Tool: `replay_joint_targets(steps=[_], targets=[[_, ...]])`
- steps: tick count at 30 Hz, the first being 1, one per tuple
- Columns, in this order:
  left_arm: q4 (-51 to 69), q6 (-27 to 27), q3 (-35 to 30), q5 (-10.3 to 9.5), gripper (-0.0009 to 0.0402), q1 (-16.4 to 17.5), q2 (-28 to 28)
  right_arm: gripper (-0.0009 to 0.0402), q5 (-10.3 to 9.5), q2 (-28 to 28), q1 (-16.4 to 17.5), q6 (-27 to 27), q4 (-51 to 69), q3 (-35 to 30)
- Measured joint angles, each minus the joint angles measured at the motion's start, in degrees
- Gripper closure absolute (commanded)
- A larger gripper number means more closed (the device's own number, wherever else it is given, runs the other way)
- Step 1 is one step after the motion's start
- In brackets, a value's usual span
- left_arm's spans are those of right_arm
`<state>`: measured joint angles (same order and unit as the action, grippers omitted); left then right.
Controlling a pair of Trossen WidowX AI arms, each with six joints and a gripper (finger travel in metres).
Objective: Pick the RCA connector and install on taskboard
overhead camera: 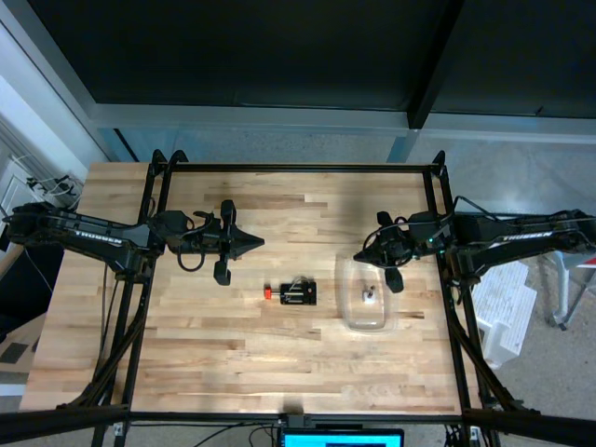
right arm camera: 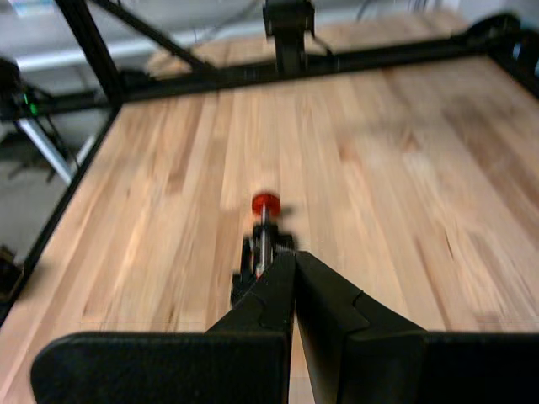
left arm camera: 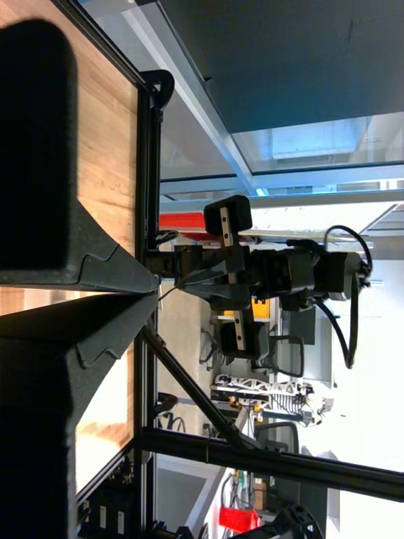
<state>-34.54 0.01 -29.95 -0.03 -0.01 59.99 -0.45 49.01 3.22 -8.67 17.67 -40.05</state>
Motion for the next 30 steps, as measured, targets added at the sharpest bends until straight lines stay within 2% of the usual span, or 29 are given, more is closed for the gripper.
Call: replay_joint_targets(steps=[5, 7, 20, 27, 30], targets=[[0.0, 0.0, 0.0, 0.0, 0.0393, 0.0, 0.0, 0.0393, 4.76, 0.2, 3.5, -0.4, 11.6, -4.5], [0.0, 0.0, 0.0, -0.02, 0.0393, 0.0, 0.0, 0.0393, 5.7, 0.2, 5.0, -1.8, 16.0, -5.9], [0.0, 0.0, 0.0, 0.0, 0.0393, 0.0, 0.0, 0.0393, 6.54, 0.5, 13.9, -8.8, 35.0, -8.2], [0.0, 0.0, 0.0, 0.0, 0.0393, 0.0, 0.0, 0.0391, 6.91, 3.8, 14.6, -9.0, 35.9, -8.2], [0.0, 0.0, 0.0, -0.02, 0.0393, 0.0, 0.0, 0.0376, 6.91, 5.7, 14.6, -9.0, 36.1, -8.2]])
